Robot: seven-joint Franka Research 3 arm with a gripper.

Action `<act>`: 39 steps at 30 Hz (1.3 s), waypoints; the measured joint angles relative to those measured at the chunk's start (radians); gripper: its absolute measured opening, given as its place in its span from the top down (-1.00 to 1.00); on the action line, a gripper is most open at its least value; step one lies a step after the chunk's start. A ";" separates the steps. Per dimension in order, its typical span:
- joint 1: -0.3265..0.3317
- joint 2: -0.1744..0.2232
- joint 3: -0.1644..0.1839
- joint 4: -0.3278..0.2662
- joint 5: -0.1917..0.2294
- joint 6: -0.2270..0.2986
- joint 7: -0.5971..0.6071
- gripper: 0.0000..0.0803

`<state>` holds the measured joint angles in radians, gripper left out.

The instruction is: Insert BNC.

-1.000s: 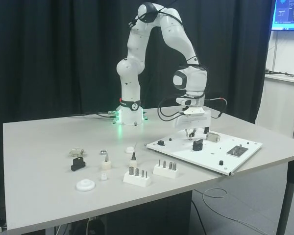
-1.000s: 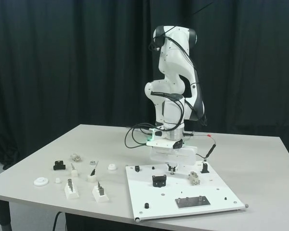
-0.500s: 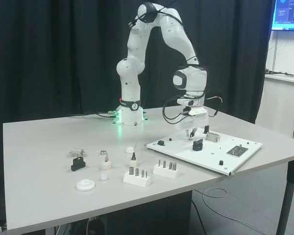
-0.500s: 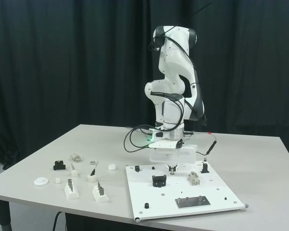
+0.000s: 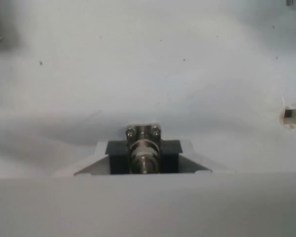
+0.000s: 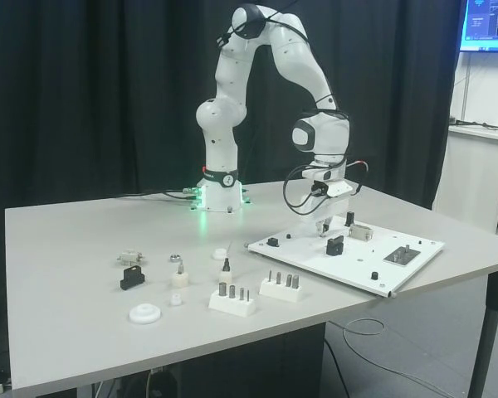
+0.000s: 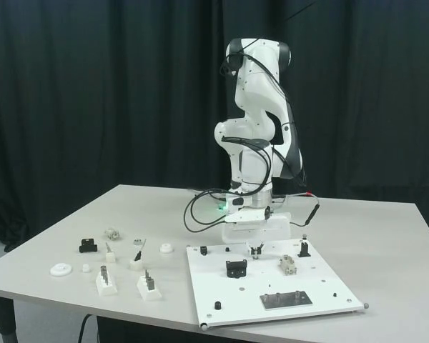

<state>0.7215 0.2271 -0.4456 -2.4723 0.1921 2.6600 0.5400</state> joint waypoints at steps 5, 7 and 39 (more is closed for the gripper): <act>-0.013 -0.001 0.011 0.000 0.000 0.000 -0.033 0.70; -0.015 -0.001 0.013 0.000 0.000 0.000 -0.039 0.70; -0.017 -0.002 0.016 0.000 -0.022 -0.001 -0.222 0.70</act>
